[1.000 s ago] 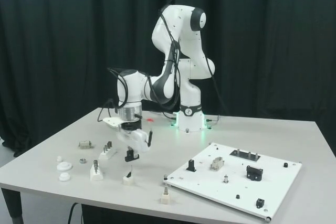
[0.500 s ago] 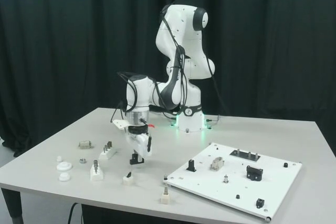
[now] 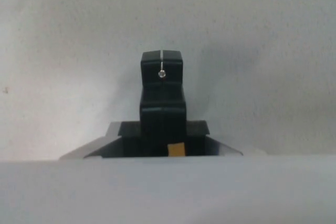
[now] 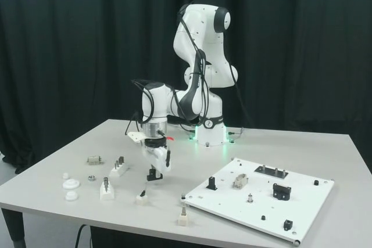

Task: Place D-SUB.

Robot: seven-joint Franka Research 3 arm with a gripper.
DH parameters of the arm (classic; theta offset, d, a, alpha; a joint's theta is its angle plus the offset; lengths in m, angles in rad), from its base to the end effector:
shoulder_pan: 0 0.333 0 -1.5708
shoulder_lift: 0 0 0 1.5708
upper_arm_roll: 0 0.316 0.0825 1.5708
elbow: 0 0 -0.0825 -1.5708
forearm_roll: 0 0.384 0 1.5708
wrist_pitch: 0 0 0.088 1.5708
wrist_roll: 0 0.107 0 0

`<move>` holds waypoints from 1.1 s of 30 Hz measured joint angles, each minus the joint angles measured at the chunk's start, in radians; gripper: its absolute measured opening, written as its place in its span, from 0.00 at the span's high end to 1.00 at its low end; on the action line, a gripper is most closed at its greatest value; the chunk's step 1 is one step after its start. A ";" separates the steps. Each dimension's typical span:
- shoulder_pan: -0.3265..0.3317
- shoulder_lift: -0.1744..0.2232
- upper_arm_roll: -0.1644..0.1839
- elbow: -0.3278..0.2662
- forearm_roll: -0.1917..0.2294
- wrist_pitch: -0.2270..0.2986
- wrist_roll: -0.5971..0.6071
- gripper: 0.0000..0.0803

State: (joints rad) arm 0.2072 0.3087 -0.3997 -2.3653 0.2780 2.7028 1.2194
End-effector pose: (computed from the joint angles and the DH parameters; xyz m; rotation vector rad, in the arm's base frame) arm 0.5021 -0.1132 0.2121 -2.1163 2.2677 -0.0834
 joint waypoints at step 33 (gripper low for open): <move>0.000 -0.005 0.000 -0.001 -0.001 -0.036 -0.059 0.81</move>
State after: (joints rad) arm 0.2072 0.3036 -0.3998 -2.3658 0.2774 2.6666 1.1599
